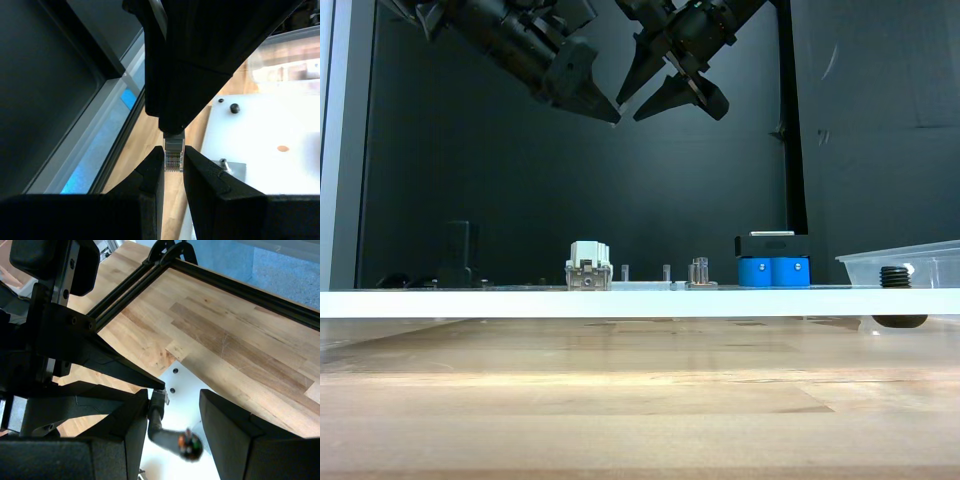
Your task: Pick the RJ45 connector and install on the taskboard
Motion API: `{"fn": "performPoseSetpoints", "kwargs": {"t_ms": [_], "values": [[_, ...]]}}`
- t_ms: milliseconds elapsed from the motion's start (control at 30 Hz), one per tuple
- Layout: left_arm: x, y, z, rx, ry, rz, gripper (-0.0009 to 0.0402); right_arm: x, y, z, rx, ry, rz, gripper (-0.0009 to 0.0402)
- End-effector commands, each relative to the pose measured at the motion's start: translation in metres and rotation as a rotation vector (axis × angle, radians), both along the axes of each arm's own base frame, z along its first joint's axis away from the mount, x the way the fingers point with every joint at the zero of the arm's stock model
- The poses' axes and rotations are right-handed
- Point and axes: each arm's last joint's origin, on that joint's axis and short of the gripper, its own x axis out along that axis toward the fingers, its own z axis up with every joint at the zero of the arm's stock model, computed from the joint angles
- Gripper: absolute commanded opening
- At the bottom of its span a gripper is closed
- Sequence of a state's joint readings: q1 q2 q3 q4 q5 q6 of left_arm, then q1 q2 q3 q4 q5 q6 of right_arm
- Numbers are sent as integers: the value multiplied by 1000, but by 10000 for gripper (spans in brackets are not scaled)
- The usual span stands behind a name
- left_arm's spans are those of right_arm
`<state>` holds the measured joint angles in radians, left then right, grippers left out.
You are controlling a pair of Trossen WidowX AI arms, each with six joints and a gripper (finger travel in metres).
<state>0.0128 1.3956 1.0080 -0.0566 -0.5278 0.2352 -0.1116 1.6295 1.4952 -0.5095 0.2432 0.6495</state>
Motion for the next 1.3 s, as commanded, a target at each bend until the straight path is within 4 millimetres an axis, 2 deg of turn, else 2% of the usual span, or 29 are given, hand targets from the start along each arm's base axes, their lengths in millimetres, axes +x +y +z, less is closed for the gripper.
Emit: {"fn": "performPoseSetpoints", "kwargs": {"t_ms": [33,433,1133,1300], "values": [[0,0,0,0,-1,0,8,0,0,0,0,2,1,133],[0,0,0,4,0,-2,8,0,0,0,1,1,0,127],[0,0,1,14,-7,14,8,1,0,1,-4,-7,3,3],[0,0,1,13,-7,13,8,1,0,1,-6,-13,4,1]]}}
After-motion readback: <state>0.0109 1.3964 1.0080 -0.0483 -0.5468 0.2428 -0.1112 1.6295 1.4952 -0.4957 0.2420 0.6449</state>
